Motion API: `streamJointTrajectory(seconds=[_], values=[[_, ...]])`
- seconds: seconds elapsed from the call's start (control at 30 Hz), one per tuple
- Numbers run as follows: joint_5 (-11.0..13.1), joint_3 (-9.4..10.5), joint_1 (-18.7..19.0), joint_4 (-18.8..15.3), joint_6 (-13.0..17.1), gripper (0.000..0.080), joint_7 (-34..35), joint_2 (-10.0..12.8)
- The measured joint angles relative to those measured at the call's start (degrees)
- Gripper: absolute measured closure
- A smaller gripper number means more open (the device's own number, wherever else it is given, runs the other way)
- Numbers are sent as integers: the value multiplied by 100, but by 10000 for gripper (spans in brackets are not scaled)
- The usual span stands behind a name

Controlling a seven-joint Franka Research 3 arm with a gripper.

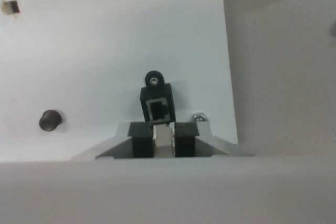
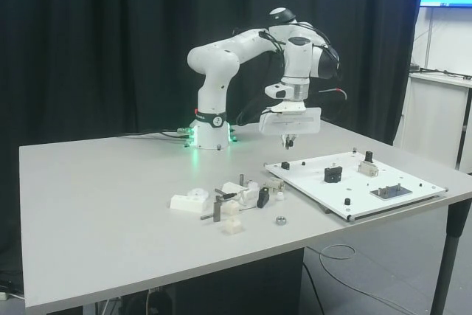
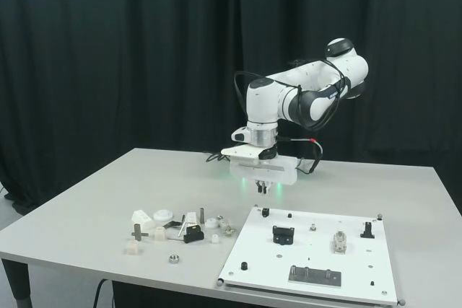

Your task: Place Ethernet.

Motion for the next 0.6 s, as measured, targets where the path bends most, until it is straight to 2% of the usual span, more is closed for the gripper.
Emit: streamJointTrajectory(seconds=[0.3, 0.6], values=[[-21, -1, -2, 2, 80, 723, 0, 0], [-259, -12, -78, 4, 559, 723, -14, 0]])
